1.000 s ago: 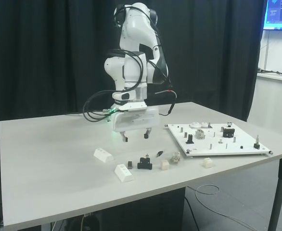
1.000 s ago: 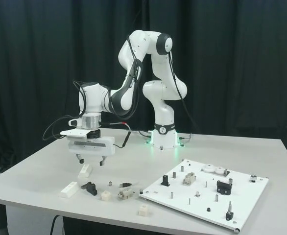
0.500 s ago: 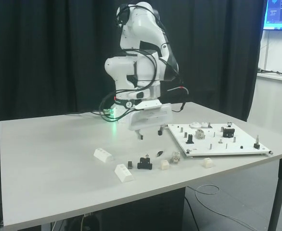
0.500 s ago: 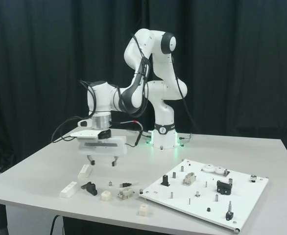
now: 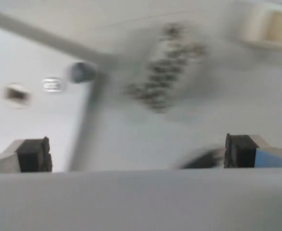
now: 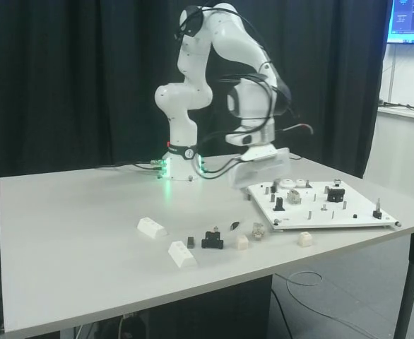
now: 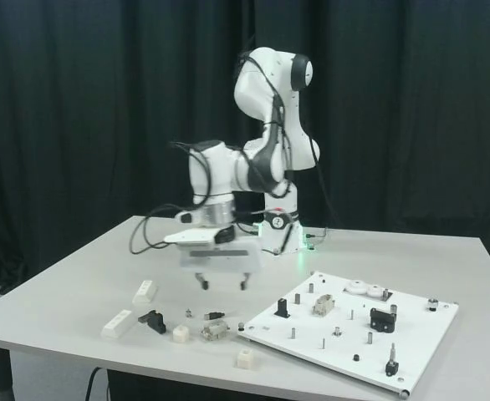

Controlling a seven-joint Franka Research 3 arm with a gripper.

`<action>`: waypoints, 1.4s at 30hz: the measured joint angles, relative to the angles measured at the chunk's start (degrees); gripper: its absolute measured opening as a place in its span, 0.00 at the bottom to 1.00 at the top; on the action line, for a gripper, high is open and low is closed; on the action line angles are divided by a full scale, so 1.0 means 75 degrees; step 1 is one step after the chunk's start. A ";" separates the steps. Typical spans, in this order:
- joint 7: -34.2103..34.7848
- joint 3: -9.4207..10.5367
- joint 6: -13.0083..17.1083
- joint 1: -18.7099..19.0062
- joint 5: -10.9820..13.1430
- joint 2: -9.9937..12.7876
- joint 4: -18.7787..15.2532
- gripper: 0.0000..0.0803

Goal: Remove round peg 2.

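Loose parts: we see two white blocks (image 7: 144, 291) and (image 7: 117, 322), a black clamp (image 7: 152, 320) and other small pieces lying on the grey bench (image 7: 78, 276), off to the side of the pincer and below it. We judge they are parts already set off the board, well out of the working path.

Pincer: we see the pincer (image 7: 223, 281) hanging in the air above the bench with its two fingers spread apart and nothing between them. It is open, we judge, because it has yet to reach a peg.

Wrist view: we see both black fingertips (image 5: 33, 154) wide apart, with the board's edge passing beneath them.

Board: the white board (image 7: 412, 334) lies flat on the bench on the far side of the pincer from the loose parts, its near corner just beyond the fingertips.

Round peg 2: we cannot tell which of the small upright pegs (image 7: 370, 337) on the board it is; we judge it stands among them, still seated, not yet under the pincer.

Arm: the white arm (image 6: 214, 63) leans towards the board, which fits an approach.
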 joint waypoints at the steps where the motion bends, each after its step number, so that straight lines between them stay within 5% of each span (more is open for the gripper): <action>1: 0.0136 0.0032 -0.0010 0.0097 0.0000 0.0000 0.0000 1.00; 18: 0.1687 0.0139 0.0359 0.1709 -0.0141 0.0163 0.0001 1.00; 27: 0.1864 0.0137 0.0890 0.1918 -0.0370 0.0555 0.0101 1.00; 42: 0.1864 0.0161 0.0808 0.1971 -0.0369 0.1303 0.0760 1.00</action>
